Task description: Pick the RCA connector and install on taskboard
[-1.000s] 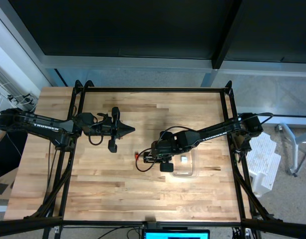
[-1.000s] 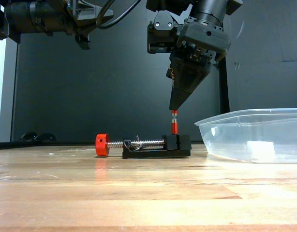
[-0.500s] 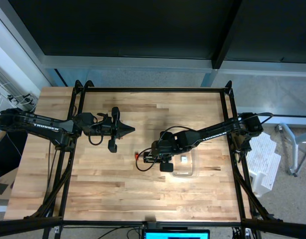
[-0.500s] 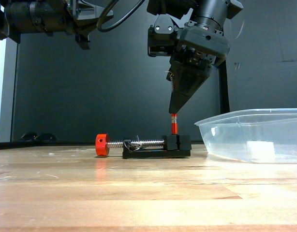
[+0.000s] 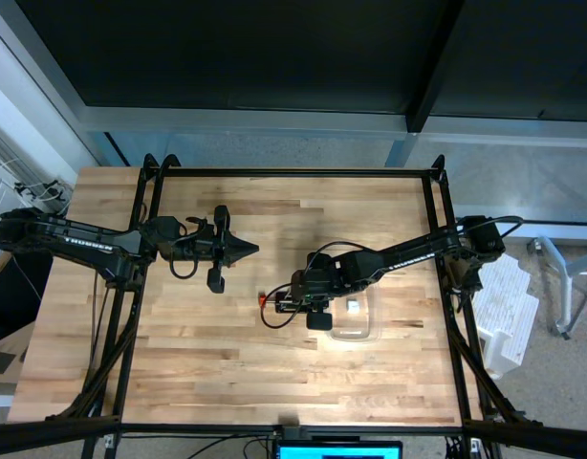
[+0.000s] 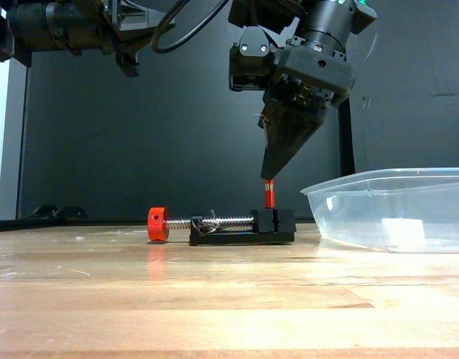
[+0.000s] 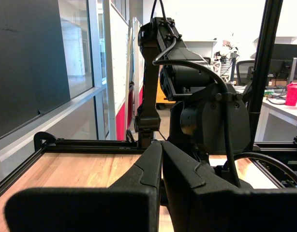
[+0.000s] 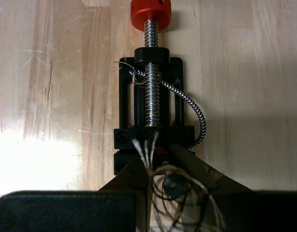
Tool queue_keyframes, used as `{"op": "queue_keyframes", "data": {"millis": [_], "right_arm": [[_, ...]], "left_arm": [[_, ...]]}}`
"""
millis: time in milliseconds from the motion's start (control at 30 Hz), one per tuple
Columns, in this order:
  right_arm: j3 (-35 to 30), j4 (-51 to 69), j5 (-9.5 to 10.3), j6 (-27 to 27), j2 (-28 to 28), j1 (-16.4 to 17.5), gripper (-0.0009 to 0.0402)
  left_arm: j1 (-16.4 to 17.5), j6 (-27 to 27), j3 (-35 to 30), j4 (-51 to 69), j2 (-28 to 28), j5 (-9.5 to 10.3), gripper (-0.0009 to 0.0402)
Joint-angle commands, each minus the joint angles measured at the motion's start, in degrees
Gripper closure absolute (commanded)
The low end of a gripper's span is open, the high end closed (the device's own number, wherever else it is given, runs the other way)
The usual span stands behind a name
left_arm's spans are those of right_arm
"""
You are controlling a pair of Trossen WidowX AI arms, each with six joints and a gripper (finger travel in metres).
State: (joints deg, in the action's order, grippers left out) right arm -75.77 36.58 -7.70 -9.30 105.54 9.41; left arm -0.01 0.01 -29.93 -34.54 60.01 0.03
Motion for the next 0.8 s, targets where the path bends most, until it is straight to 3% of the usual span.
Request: {"op": "queue_keyframes", "data": {"millis": [33, 433, 800], "right_arm": [[0.9, -0.39, -0.24, -0.04, 0.11, -0.04, 0.0393], [1.07, -1.14, -0.22, -0.02, 0.11, -0.04, 0.0378], [-0.63, 0.0, -0.2, -0.02, -0.09, -0.04, 0.0292]], "left_arm": [[0.0, 0.0, -0.02, 0.0, 0.0, 0.0, 0.0393], [0.02, -0.02, -0.02, 0.0, 0.0, 0.0, 0.0393], [0.02, 0.0, -0.02, 0.0, 0.0, 0.0, 0.0393]]}}
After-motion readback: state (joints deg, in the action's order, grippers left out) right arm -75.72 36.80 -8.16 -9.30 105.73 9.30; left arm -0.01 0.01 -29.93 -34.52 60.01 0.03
